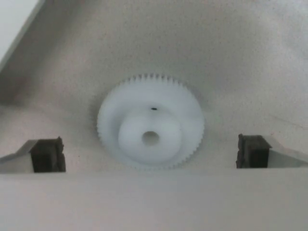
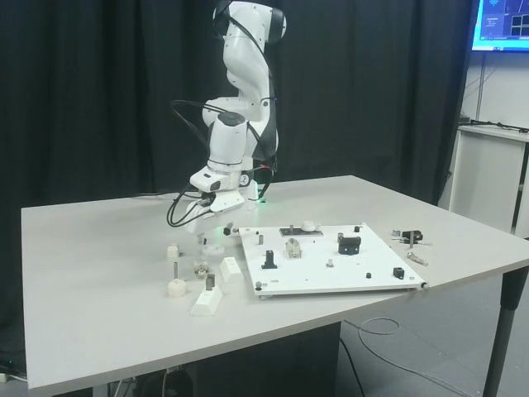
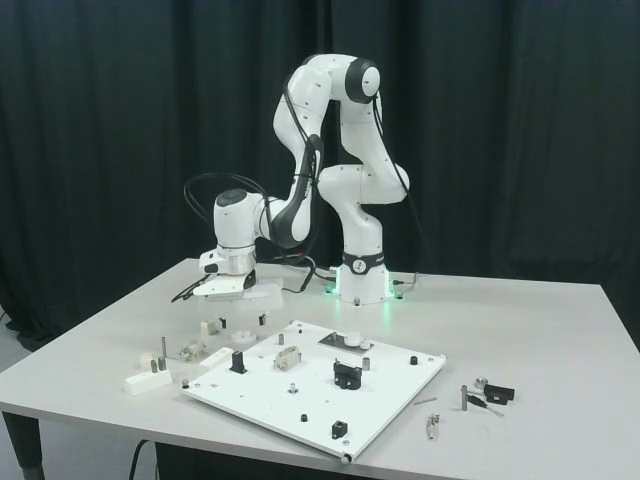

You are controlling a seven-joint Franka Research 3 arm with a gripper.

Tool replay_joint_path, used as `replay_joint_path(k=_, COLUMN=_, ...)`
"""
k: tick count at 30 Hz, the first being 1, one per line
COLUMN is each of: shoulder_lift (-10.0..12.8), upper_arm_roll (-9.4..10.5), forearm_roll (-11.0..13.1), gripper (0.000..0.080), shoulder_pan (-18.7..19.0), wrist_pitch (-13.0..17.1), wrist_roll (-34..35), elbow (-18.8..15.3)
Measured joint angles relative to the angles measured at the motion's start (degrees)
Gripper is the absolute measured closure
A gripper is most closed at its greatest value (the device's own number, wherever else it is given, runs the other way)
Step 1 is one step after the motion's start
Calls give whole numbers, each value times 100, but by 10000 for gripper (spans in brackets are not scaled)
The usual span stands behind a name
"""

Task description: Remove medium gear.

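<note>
Here the grey table [image 3: 560, 330] carries the white arm [image 3: 340, 180], bolted at the back, and a white board [image 3: 390, 405] with small black and grey parts on it. The arm bends down to the table just beside the board's far corner. Some small white blocks [image 2: 211, 289] and pegs lie on the table near that side of the board. The gripper [image 1: 150, 155] hangs low over the table with its fingers [image 1: 47, 155] spread wide and holding nothing. The white gear [image 1: 150, 126] lies flat on the table between the two fingers, not touching them, off the board. It has fine teeth around the rim and a raised hub with a hole in the middle
</note>
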Motion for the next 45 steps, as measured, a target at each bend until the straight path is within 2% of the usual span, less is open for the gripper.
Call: replay_joint_path(k=45, shoulder_lift=4, upper_arm_roll=-33, forearm_roll=-4, gripper=3, shoulder_pan=5, wrist_pitch=221, wrist_roll=1, elbow=79)
